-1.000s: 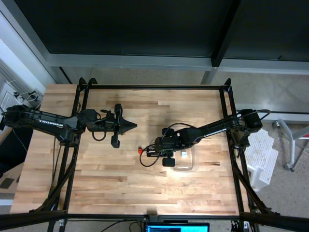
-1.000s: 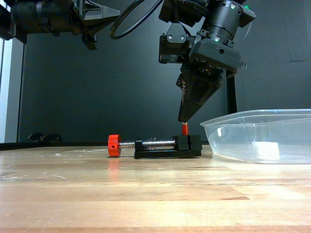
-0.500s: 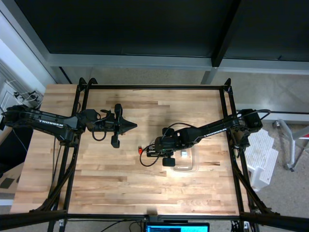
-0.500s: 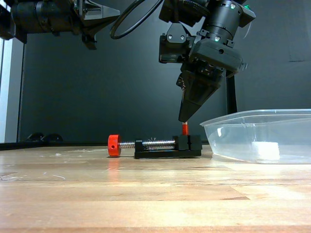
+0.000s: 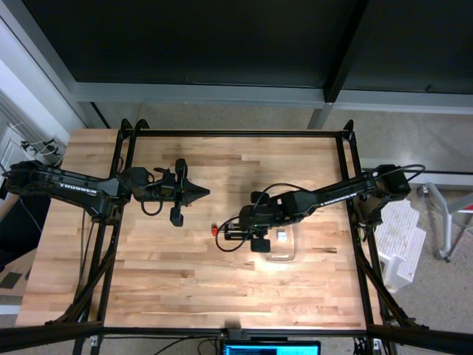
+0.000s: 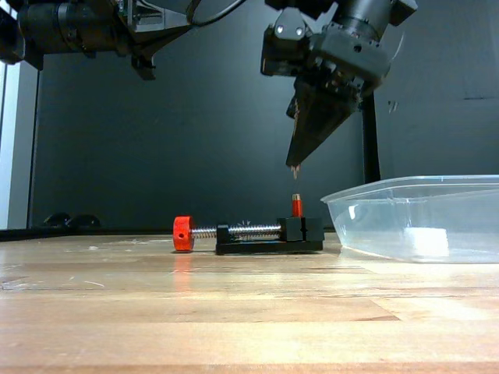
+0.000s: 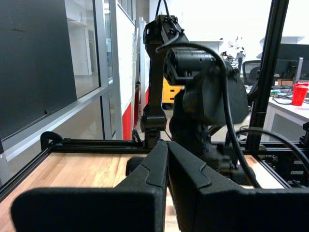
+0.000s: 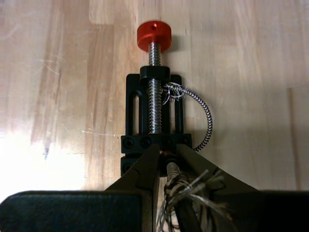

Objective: Remove the RCA connector from the receptacle and place in the container

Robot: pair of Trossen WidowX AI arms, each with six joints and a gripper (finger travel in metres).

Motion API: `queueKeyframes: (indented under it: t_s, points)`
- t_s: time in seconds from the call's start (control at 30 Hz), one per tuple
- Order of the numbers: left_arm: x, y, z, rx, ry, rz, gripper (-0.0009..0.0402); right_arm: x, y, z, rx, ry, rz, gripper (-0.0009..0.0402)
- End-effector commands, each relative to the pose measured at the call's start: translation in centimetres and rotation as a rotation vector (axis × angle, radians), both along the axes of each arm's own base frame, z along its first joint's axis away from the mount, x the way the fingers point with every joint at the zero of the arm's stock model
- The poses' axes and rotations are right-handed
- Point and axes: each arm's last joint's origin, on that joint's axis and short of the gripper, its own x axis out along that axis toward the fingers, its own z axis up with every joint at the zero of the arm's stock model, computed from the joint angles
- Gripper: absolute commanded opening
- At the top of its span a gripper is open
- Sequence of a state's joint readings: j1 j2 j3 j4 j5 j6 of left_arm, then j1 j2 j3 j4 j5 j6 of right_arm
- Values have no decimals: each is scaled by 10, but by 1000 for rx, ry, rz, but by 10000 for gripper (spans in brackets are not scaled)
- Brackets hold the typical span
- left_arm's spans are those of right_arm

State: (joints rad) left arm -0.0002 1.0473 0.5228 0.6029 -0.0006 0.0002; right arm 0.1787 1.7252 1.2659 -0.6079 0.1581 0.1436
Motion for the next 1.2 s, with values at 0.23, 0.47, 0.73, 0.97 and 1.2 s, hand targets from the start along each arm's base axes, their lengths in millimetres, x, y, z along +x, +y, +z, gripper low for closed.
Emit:
queueKeyframes:
  t_s: [0.23,0.47,0.73,0.97,1.2]
  points:
    - [0,0,0,0,0,0,0,-13,-2,23,1,-36,-2,2]
    - [0,0,0,0,0,0,0,-29,-3,26,7,-47,-4,2]
    - [0,0,0,0,0,0,0,-61,-8,16,18,-19,-28,2]
    - [0,0,0,0,0,0,0,-81,-9,1,22,26,-43,2]
    - [0,0,0,0,0,0,0,-98,-11,-17,17,85,-56,2]
